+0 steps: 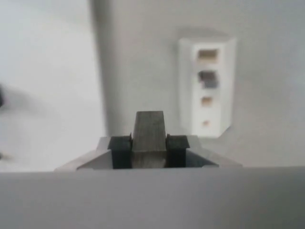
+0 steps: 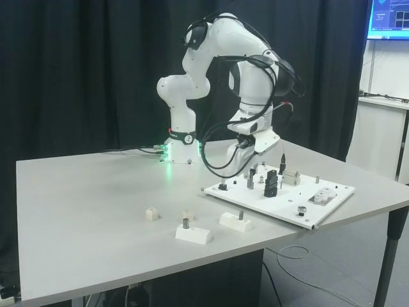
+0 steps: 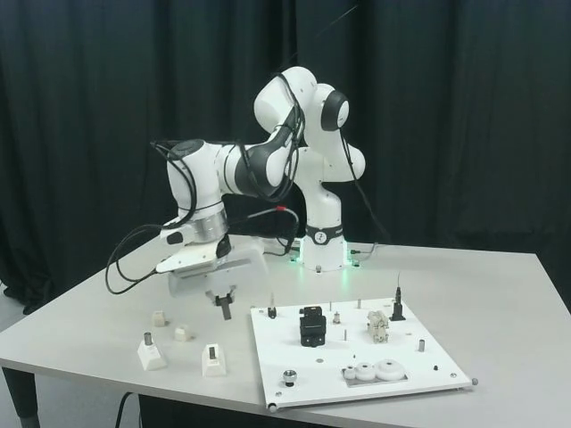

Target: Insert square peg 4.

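Note:
My gripper [image 1: 149,145] is shut on a grey square peg [image 1: 149,125], which sticks out past the black fingertips [image 1: 121,149]. In the wrist view a white block [image 1: 207,88] with a row of square holes lies on the table beyond the peg; one hole holds something grey. In the room views the gripper [image 3: 224,301] hangs above the table with the peg [image 3: 227,311] pointing down, just off the left edge of the white board [image 3: 357,392]. The same gripper [image 2: 252,171] shows in the first room view behind the board [image 2: 281,203].
Two white blocks [image 3: 212,360] [image 3: 149,353], each with a peg standing in it, sit near the table's front edge, with two small white pieces [image 3: 159,317] [image 3: 183,333] behind them. The board carries a black part [image 3: 311,326], gears [image 3: 375,371] and several pins.

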